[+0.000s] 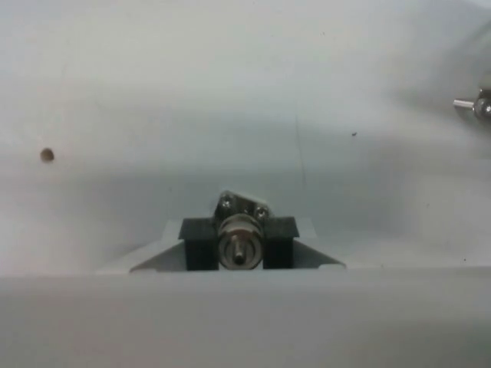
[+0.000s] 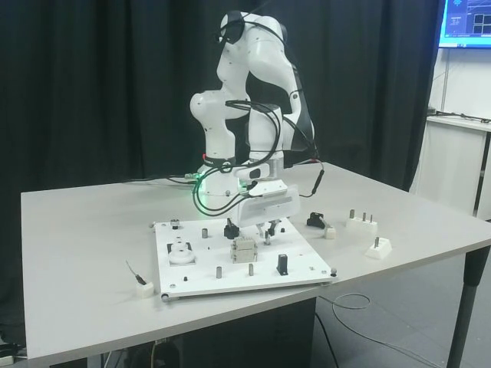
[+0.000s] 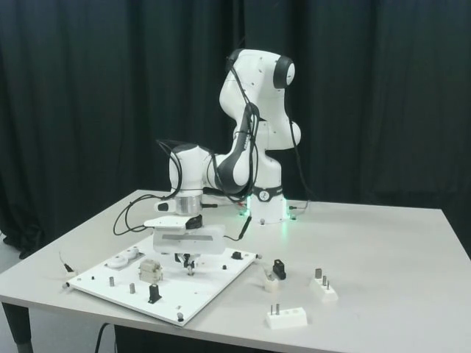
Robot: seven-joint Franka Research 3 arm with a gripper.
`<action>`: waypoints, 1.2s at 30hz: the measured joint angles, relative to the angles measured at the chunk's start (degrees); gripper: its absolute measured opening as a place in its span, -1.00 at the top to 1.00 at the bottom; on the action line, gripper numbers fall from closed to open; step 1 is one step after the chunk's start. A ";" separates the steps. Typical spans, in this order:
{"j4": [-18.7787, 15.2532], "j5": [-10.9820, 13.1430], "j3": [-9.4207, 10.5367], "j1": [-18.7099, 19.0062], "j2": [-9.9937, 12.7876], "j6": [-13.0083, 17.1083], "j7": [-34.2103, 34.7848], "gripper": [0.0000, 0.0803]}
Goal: Insert BNC.
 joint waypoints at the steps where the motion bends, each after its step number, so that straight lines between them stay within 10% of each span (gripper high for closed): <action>1: -0.03 0.00 0.00 0.00 -0.02 0.00 0.00 0.70; 36: -1.33 0.00 0.29 0.19 -0.65 1.81 0.00 0.70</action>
